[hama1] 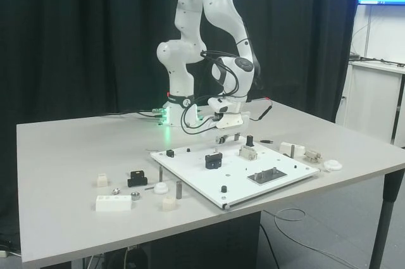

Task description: Remove round peg 2.

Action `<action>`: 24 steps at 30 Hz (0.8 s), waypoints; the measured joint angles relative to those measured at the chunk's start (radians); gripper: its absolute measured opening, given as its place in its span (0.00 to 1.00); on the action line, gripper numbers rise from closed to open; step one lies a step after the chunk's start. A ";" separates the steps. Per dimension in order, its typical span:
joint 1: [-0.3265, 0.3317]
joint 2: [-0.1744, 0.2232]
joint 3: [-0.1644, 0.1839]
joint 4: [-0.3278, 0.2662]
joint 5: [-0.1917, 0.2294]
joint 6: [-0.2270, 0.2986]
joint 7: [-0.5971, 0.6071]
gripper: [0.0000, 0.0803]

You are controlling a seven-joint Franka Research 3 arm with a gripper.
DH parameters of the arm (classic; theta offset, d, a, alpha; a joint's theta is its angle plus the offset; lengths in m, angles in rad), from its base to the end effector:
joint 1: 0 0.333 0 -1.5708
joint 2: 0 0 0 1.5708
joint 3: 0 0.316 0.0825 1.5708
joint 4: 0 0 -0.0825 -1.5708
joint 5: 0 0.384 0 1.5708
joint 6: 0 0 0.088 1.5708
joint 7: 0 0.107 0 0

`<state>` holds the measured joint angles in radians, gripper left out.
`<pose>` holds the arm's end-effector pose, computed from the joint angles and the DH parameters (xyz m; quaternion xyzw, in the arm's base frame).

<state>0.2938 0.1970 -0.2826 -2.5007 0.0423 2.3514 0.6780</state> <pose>0.4298 -0.0003 0.1883 0.9249 -0.3407 -0.1530 0.0709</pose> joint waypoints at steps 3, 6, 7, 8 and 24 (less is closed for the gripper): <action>0.000 0.000 0.000 0.000 0.000 0.000 0.000 0.09; 0.000 0.000 0.000 0.000 0.000 0.000 0.000 0.09; 0.000 0.000 0.000 0.000 0.000 0.000 0.000 0.09; 0.000 0.000 0.000 0.000 0.000 0.000 0.000 0.09; -0.002 -0.038 -0.005 0.019 -0.011 -0.077 0.000 0.09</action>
<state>0.2915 0.1590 -0.2880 -2.4820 0.0316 2.2744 0.6780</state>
